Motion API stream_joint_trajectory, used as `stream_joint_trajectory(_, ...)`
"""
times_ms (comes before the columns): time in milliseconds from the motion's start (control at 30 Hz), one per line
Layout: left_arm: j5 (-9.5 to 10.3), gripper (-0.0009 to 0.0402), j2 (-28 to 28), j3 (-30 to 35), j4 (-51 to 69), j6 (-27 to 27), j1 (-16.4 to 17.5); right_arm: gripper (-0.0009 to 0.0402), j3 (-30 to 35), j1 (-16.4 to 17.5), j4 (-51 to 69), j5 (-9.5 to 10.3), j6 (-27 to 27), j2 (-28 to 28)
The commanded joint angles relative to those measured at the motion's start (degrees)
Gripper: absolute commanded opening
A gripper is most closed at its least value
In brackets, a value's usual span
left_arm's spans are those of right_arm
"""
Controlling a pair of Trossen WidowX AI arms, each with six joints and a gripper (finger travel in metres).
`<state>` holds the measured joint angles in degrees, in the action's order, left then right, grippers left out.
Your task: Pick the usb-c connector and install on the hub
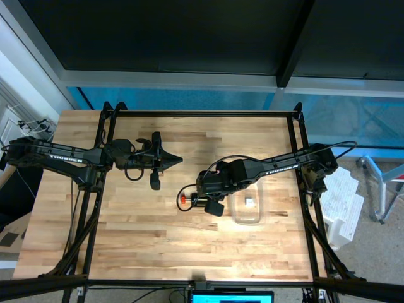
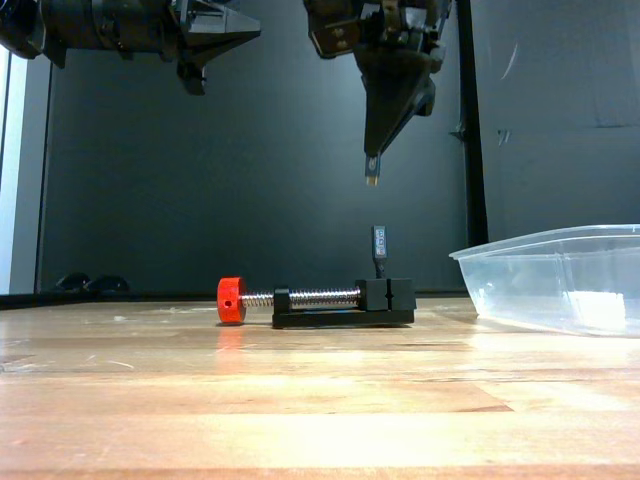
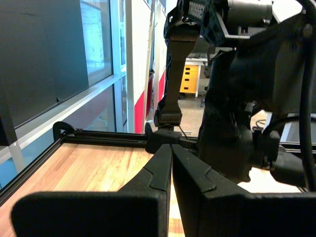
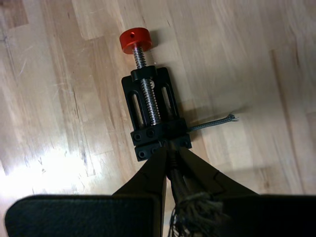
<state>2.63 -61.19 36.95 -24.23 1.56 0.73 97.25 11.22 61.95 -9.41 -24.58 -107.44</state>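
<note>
Small black rectangular hub (image 2: 343,300), with a silver threaded screw and a round orange-red cap (image 2: 231,299), lies flat near the middle of the light wooden surface (image 1: 126,240). In the high view the cap is at its 9 o'clock end. A thin dark pin (image 2: 379,248) stands upright on the block. A short grey braided cord (image 4: 213,123) sticks out of the block's side.

Right end effector (image 2: 372,160) hangs in the air at 12 o'clock above the hub. Its fingers are narrow, pinched on the tiny dark-grey metallic usb-c connector (image 2: 372,178). The connector pokes down from the tips, right over the pin with a gap between them.

Clear plastic tray (image 2: 540,285) sits near the hub at 3 o'clock, with a small pale square piece (image 1: 249,201) inside.

Left end effector (image 1: 172,159) is off the surface at about 10 o'clock from the hub, well apart. Its fingers are pressed together, holding nothing.
</note>
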Motion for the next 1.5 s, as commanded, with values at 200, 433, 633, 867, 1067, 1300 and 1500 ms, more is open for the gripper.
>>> stream_joint_trajectory(200,-0.02,0.0,-0.02,0.02,0.0,-0.02,0.0,0.0,0.81,-0.02,1.6,2.1,4.79,0.07)
stream_joint_trajectory(433,-0.02,0.0,-0.02,0.02,0.0,-0.02,0.02,0.0,0.81,-0.74,1.64,4.96,12.11,0.07)
stream_joint_trajectory(633,0.0,0.0,-0.02,0.02,0.0,-0.02,0.0,0.0,0.83,-1.88,1.42,6.23,14.69,0.07)
stream_joint_trajectory(867,0.0,0.0,-0.02,0.02,0.0,-0.02,0.02,0.0,0.81,-2.47,0.31,5.97,15.47,-0.85)
stream_joint_trajectory(1067,-0.02,0.0,-0.02,0.02,0.0,-0.02,0.02,0.0,0.79,-2.51,0.11,5.99,16.33,-1.77)
stream_joint_trajectory(1300,-0.02,0.0,-0.02,0.02,0.0,-0.02,0.0,0.0,0.76,-2.56,0.81,6.01,16.11,-1.77)
stream_joint_trajectory(1500,-0.02,0.0,-0.02,0.02,0.0,-0.02,0.02,0.0,0.31,-2.58,0.55,5.97,16.13,-1.77)
